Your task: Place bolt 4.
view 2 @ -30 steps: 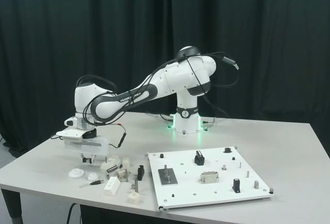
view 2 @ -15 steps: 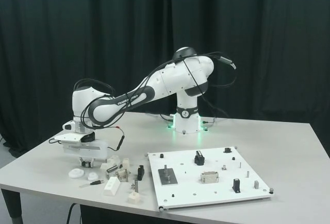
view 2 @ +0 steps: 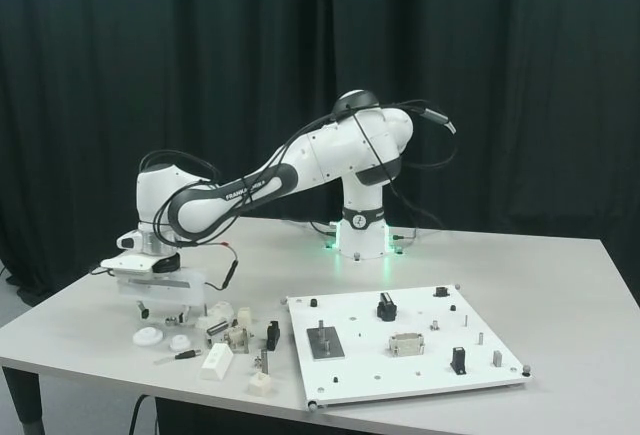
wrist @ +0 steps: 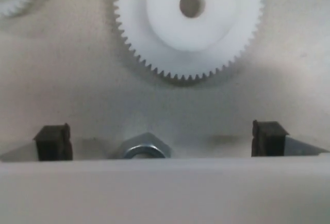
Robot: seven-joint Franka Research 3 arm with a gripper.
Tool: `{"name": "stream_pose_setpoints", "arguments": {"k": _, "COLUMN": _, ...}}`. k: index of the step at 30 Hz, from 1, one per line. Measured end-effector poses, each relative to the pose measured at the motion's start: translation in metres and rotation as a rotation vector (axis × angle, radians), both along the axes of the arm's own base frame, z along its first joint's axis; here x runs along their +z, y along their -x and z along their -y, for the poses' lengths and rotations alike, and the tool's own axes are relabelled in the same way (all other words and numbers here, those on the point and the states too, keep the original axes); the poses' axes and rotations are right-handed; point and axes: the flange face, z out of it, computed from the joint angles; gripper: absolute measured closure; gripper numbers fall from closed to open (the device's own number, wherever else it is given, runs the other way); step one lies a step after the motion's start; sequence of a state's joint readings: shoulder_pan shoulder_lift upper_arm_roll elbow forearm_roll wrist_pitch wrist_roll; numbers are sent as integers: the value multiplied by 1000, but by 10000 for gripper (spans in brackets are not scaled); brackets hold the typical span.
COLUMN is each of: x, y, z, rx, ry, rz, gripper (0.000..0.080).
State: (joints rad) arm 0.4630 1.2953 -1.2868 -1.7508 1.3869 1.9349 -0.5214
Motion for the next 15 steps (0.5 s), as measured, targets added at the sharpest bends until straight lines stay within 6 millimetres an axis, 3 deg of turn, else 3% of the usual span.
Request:
{"name": "stream_pose_setpoints", "arguments": {"k": 1, "x": 3, "y": -1, "z": 0, "rx": 0, "ry": 0, "rz": 1, "gripper": 84}}
{"name": "stream_pose_setpoints", "arguments": {"k": 2, "x": 6, "y": -1, "z": 0, "rx": -2, "ry": 0, "rz": 3, "gripper": 18}}
{"name": "stream_pose_setpoints", "arguments": {"k": 15, "x": 41, "y": -8, "z": -4, "rx": 15, "ry": -9, "rz": -3, "gripper": 3}}
